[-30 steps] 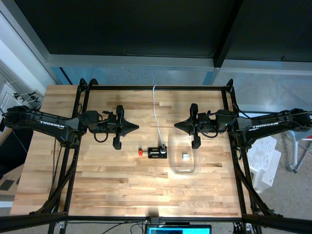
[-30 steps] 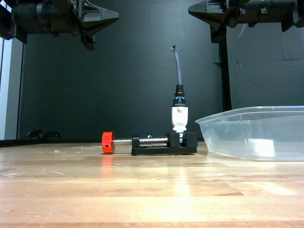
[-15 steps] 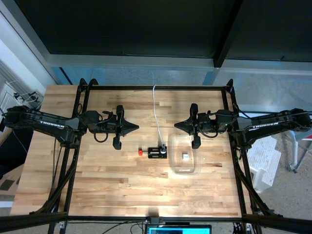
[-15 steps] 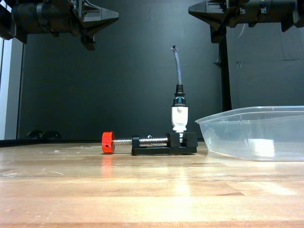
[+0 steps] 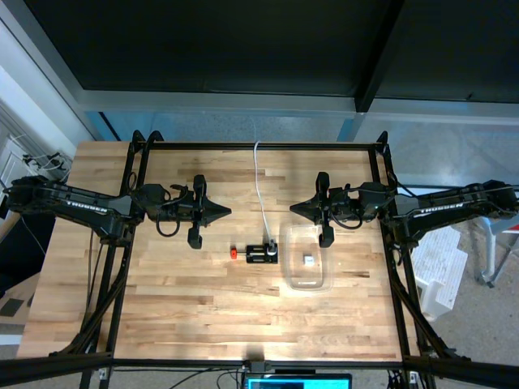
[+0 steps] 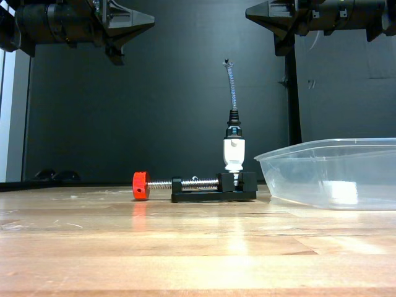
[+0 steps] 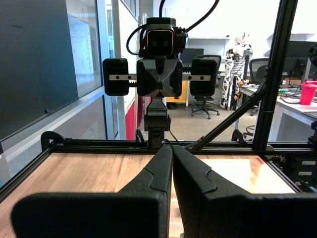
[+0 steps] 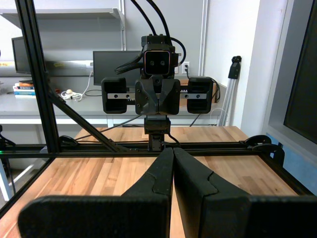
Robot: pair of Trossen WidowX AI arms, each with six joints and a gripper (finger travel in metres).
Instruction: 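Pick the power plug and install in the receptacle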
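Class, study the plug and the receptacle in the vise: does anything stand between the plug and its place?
Nothing visible does: the power plug stands in the receptacle in the vise, braided cable rising free. The left gripper and right gripper, both shut and empty, hang high above the table.

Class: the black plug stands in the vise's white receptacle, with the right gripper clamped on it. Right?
No: the low view shows the plug standing in the receptacle unheld; the right gripper and left gripper hang shut, high up.
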